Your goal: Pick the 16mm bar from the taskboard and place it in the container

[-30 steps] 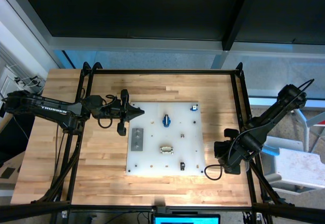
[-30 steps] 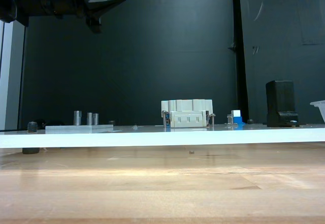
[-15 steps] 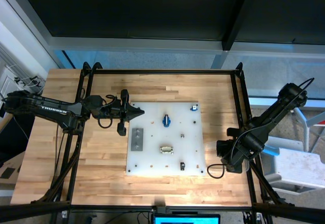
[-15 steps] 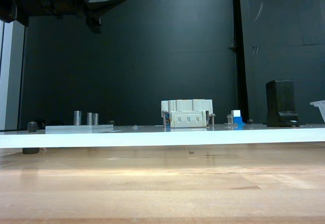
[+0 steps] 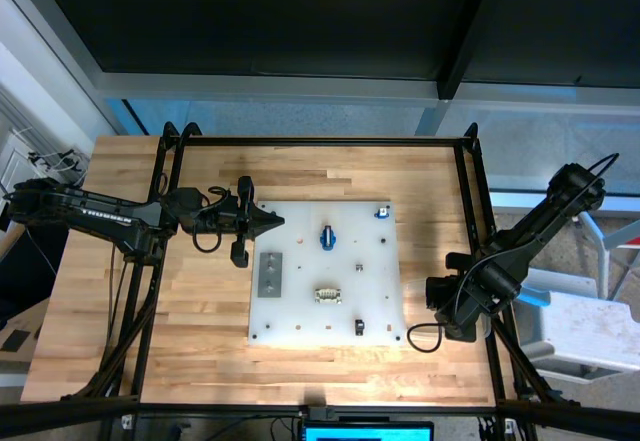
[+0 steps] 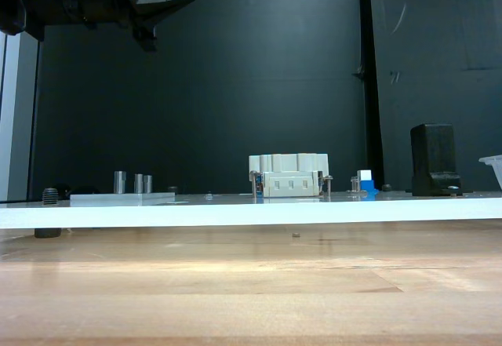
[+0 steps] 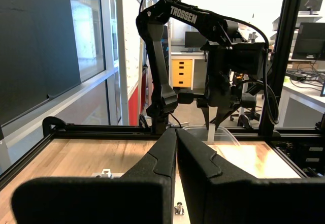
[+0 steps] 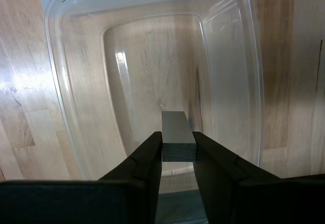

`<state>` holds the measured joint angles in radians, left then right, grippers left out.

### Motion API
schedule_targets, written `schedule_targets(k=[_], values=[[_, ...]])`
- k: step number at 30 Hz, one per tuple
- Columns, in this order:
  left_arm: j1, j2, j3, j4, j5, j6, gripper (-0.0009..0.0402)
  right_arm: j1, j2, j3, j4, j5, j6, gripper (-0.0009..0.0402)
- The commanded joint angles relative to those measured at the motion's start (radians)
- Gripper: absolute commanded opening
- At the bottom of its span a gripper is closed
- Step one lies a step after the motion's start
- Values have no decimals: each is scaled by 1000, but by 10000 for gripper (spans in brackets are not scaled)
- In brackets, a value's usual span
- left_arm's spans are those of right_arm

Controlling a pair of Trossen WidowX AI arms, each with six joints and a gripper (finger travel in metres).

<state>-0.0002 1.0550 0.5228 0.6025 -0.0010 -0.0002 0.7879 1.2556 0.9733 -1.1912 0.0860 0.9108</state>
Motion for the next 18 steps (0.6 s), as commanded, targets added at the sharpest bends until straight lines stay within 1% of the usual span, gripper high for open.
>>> schedule_targets(k=[1, 6, 14, 18], values=[[0, 0, 0, 0, 0, 0, 0, 0, 1, 0, 3, 0, 1, 112], [0, 0, 0, 0, 0, 0, 0, 0, 1, 0, 4, 0, -2, 145], [0, 0, 0, 0, 0, 0, 0, 0, 1, 0, 6, 0, -2, 209], [0, 0, 0, 0, 0, 0, 0, 0, 1, 0, 6, 0, -2, 230]])
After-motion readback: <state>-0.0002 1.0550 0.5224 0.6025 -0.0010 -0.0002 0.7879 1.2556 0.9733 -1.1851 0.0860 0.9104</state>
